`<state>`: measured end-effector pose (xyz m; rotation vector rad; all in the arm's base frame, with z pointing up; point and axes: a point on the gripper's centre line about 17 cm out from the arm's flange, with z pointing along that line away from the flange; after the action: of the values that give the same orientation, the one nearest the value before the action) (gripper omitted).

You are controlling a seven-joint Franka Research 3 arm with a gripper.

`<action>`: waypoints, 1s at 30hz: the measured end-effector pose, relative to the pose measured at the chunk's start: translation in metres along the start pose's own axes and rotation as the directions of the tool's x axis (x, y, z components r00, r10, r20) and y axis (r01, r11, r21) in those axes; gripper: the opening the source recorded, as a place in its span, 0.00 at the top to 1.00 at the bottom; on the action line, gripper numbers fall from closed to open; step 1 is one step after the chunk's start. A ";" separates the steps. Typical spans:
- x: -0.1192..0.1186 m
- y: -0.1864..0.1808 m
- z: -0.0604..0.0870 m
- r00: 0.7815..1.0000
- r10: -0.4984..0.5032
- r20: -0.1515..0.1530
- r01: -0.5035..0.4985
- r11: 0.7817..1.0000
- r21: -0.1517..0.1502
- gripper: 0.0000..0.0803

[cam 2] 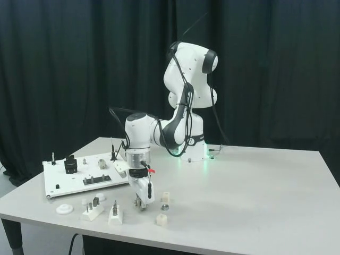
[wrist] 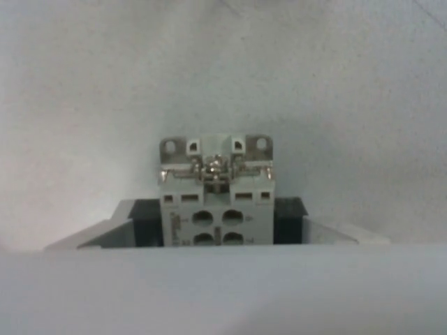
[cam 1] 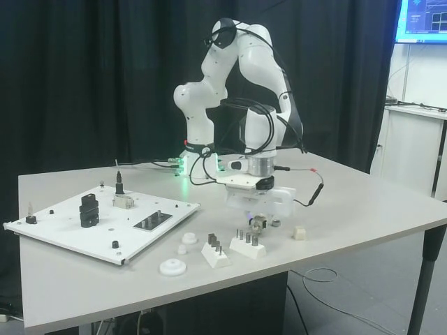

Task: Insert waterproof.

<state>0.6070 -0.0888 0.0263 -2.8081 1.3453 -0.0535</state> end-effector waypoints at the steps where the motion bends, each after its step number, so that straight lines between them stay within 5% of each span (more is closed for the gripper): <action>1: 0.000 -0.001 -0.002 1.000 0.000 0.000 0.000 1.000 0.002 0.61; 30: 0.003 -0.001 -0.017 1.000 -0.005 0.003 0.005 1.000 0.009 0.61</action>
<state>0.6089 -0.0903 0.0437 -2.8031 1.3341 -0.0544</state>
